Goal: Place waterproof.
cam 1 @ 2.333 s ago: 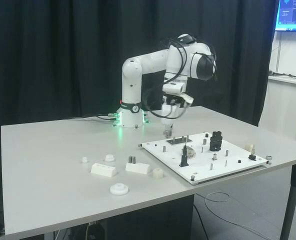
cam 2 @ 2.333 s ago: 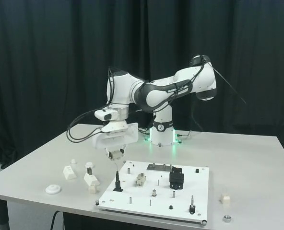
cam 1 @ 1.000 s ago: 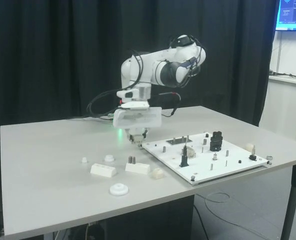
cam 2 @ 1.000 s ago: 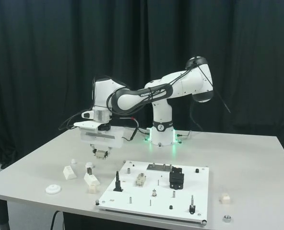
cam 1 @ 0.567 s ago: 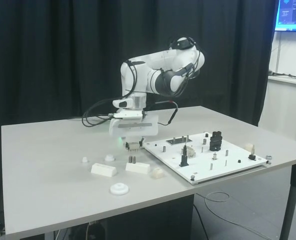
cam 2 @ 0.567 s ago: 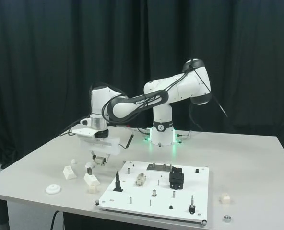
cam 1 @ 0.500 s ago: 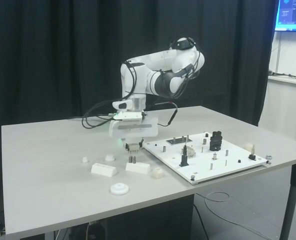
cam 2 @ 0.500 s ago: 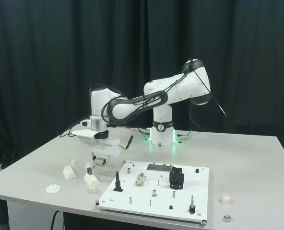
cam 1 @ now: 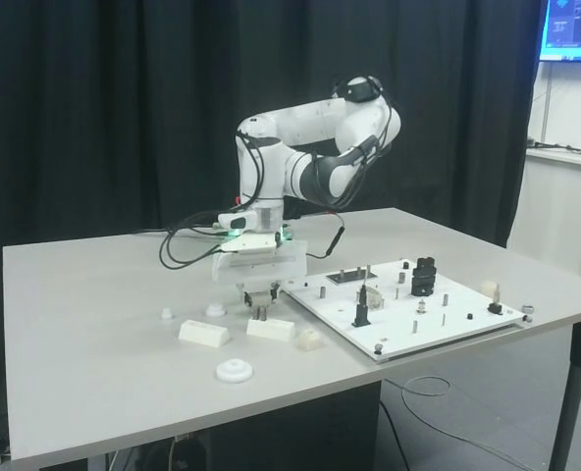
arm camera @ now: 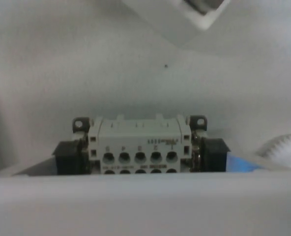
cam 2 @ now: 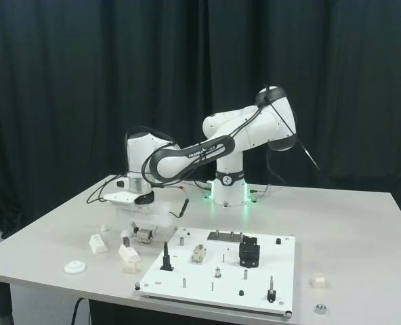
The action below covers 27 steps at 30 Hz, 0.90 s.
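I see the gripper pinching the waterproof connector, jaws clamped on its ends, low over the grey table, left of the white board. Contact with the block below: can't tell.

Hemmed low over the counter: white blocks just beside the end effector, white board with upright pegs near. Open counter surface beyond the small pieces.
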Motion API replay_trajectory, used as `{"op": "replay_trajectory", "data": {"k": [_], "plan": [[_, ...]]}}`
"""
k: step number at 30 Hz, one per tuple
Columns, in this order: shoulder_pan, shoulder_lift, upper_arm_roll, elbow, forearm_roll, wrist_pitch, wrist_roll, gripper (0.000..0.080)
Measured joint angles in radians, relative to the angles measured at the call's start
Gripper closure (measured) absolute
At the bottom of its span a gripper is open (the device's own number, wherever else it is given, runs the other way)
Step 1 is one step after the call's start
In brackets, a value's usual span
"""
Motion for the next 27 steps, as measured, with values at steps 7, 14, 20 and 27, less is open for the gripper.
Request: {"op": "replay_trajectory", "data": {"k": [7, 14, 20, 27], "plan": [[0.0, 0.0, 0.01, -0.009, -0.001, -0.014, -0.016, 0.0284], [0.006, 0.001, 0.009, -0.025, -0.003, -0.028, -0.03, 0.0284], [0.015, 0.001, 0.004, -0.042, -0.019, -0.038, -0.034, 0.0284], [0.04, 0.001, -0.006, -0.069, -0.019, -0.044, -0.034, 0.0284]]}}
